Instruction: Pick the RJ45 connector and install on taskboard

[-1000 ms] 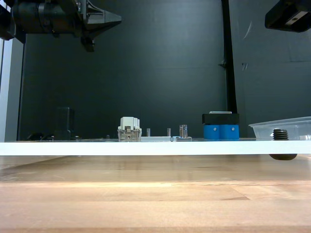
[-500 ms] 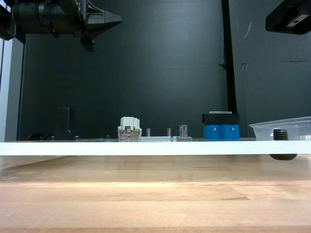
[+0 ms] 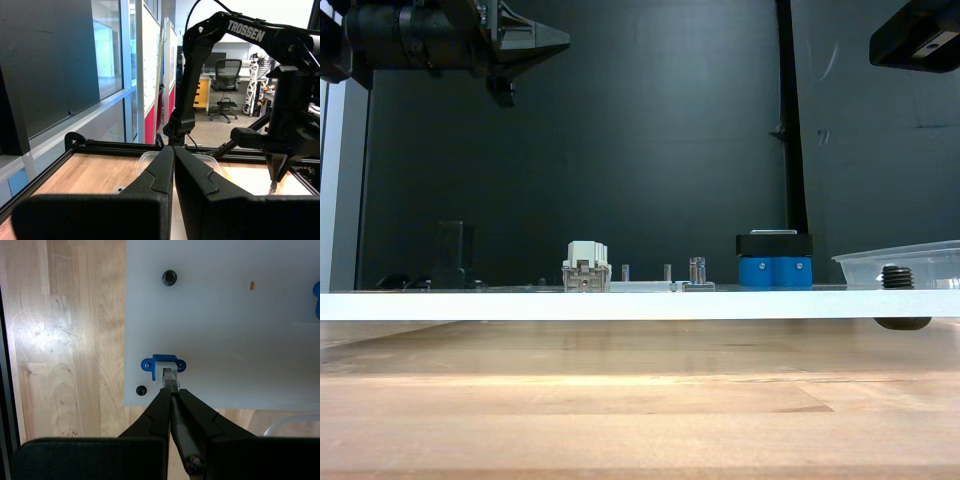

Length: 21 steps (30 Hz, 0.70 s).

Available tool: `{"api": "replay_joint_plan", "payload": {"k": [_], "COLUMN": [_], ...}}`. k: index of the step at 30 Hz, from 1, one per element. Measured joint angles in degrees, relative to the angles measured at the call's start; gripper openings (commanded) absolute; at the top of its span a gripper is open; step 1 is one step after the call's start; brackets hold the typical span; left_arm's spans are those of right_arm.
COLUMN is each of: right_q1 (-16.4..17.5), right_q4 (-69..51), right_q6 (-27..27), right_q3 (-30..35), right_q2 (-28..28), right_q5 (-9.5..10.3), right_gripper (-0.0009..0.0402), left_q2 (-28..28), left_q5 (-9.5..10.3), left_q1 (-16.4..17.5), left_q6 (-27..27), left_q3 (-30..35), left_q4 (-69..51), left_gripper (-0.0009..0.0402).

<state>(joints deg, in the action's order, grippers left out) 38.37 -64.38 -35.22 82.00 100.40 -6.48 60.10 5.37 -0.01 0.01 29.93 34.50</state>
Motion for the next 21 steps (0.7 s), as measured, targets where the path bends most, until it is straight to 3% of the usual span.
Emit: {"api": "replay_joint_plan", "payload": {"k": [21], "right_q1": [0.15], "right_q4": [-0.17], "right_q6": [0.33], "right_q3": [-0.11], "right_q2": [0.0], "right_q5": [0.0], "right_gripper": [0.0], "left_q2": [0.0], "left_q5": [0.0], "left_q1": [0.0], "left_q6": [0.0], "left_q3": [0.02], "left_q4": [0.02], "left_gripper": [0.0]}}
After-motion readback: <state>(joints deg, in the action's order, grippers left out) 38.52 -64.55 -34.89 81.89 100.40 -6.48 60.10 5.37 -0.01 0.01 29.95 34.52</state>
